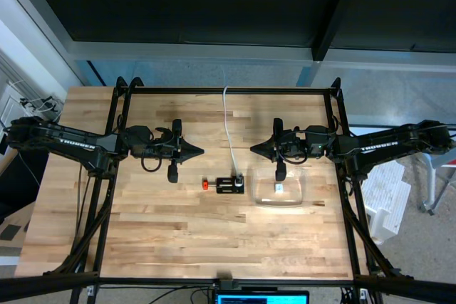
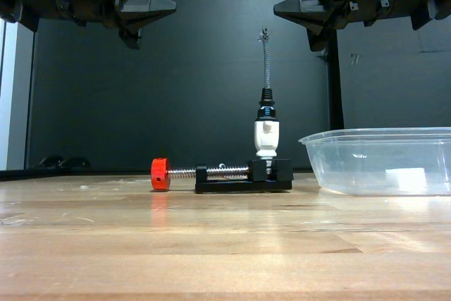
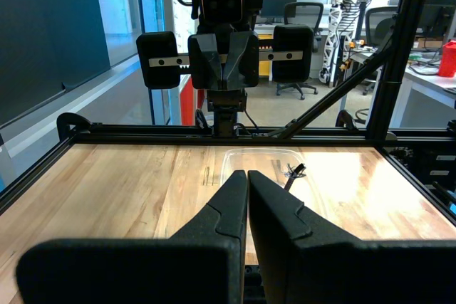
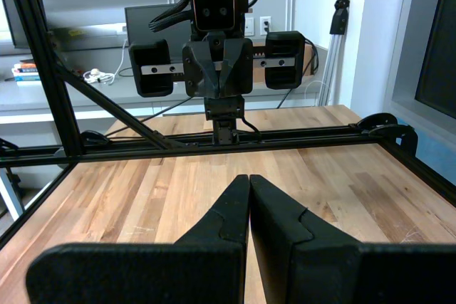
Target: Remove the power plug from the receptacle and place in the container
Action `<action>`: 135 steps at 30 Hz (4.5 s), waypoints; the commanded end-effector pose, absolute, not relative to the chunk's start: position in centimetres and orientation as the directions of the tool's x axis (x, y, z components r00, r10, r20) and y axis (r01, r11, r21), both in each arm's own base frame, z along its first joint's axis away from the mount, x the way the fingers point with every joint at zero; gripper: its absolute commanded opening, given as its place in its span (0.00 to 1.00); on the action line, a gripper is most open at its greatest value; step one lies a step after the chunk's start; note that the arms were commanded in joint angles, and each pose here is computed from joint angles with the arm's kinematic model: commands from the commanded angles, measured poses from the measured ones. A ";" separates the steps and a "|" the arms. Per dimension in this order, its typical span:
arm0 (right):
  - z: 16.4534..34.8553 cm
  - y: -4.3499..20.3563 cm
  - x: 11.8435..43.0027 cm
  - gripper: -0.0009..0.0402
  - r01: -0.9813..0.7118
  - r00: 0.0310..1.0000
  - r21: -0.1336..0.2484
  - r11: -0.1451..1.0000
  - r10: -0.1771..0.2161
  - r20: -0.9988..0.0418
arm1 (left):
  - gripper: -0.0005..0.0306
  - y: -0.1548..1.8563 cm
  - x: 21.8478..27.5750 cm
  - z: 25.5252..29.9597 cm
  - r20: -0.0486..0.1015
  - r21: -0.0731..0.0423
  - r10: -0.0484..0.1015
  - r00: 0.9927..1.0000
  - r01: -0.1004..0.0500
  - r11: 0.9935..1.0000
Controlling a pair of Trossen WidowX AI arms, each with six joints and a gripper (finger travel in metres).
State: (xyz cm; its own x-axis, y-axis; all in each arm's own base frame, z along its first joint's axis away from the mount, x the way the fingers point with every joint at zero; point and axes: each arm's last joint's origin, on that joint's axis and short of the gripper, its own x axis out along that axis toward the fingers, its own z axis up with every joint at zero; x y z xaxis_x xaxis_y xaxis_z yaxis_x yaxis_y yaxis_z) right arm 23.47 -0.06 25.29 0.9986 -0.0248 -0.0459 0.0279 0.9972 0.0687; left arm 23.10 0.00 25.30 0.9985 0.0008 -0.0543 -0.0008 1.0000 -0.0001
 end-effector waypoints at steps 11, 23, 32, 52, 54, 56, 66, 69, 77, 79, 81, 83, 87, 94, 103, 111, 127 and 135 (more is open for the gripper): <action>24.6 0.0 23.2 0.02 0.031 0.999 0.054 0.998 -0.030 -0.024 | 0.02 0.01 23.11 25.30 -0.054 0.000 0.001 0.999 -0.001 1.000; 26.3 0.4 24.4 0.02 -0.019 0.926 0.080 0.997 0.047 -0.375 | 0.02 0.00 23.11 25.31 -0.054 0.000 0.000 0.999 0.000 1.000; 28.0 1.1 26.7 0.05 0.035 0.752 0.060 0.998 0.013 -0.659 | 0.02 0.01 23.11 25.31 -0.054 0.000 0.001 0.999 -0.001 1.000; 26.9 4.7 32.9 0.56 0.060 0.463 -0.019 0.998 -0.045 -0.885 | 0.02 0.01 23.11 25.30 -0.054 0.000 0.001 0.999 -0.001 1.000; 26.7 4.9 33.3 0.57 0.055 0.453 -0.021 0.998 -0.044 -0.890 | 0.02 0.00 23.11 25.30 -0.054 0.000 0.000 0.999 0.000 1.000; 26.4 5.1 33.8 0.58 0.050 0.445 -0.023 0.998 -0.043 -0.895 | 0.02 0.01 23.11 25.31 -0.054 0.000 0.001 0.999 -0.001 1.000; 24.6 5.5 35.8 0.59 0.054 0.390 -0.033 0.998 -0.052 -0.920 | 0.02 0.00 23.11 25.30 -0.054 0.000 0.000 0.999 0.000 1.000; 24.0 5.5 36.1 0.59 0.055 0.377 -0.035 0.998 -0.054 -0.925 | 0.02 0.00 23.11 25.31 -0.054 0.000 0.001 0.999 -0.001 1.000; 23.1 5.7 36.7 0.59 0.062 0.383 -0.031 0.998 -0.053 -0.922 | 0.02 0.01 23.11 25.30 -0.054 0.000 0.001 0.999 -0.001 1.000; 23.0 5.7 36.8 0.59 0.068 0.385 -0.028 0.997 -0.053 -0.921 | 0.02 0.00 23.11 25.30 -0.054 0.000 0.000 0.999 0.000 1.000; 23.0 5.7 36.7 0.59 0.068 0.384 -0.029 0.997 -0.053 -0.922 | 0.02 0.01 23.11 25.30 -0.054 0.000 0.001 0.999 -0.001 1.000; 23.0 5.7 36.7 0.58 0.067 0.383 -0.029 0.997 -0.053 -0.922 | 0.02 0.00 23.11 25.30 -0.054 0.000 0.000 0.999 0.000 1.000; 23.0 5.7 36.7 0.56 0.066 0.383 -0.029 0.997 -0.052 -0.922 | 0.02 0.00 23.11 25.30 -0.054 0.000 0.000 0.999 0.000 1.000; 22.3 5.7 36.7 0.52 0.067 0.390 -0.026 0.997 -0.050 -0.920 | 0.02 0.00 23.11 25.30 -0.054 0.000 0.000 0.999 0.000 1.000; 22.3 5.7 36.7 0.40 0.063 0.396 -0.026 0.998 -0.049 -0.917 | 0.02 0.00 23.11 25.30 -0.054 0.000 0.000 0.999 0.000 1.000; 22.3 5.7 36.7 0.23 0.064 0.396 -0.027 0.998 -0.050 -0.917 | 0.02 0.00 23.11 25.30 -0.054 0.000 0.000 0.999 0.000 1.000; 22.3 5.7 36.7 0.03 0.063 0.396 -0.026 0.998 -0.049 -0.917 | 0.02 0.01 23.11 25.30 -0.054 0.000 0.001 0.999 -0.001 1.000; 22.5 5.6 36.6 0.02 0.063 0.399 -0.025 0.998 -0.048 -0.916 | 0.02 0.01 23.11 25.30 -0.054 0.000 0.001 0.999 -0.001 1.000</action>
State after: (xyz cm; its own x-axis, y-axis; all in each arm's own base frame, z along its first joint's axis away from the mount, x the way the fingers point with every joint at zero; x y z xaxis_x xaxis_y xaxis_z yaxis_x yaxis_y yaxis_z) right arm 36.65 5.64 22.37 0.3967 -0.0489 -0.9166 0.0630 0.9977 -0.0260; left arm 23.11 0.00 25.30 0.9985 0.0004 -0.0540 -0.0004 1.0000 -0.0002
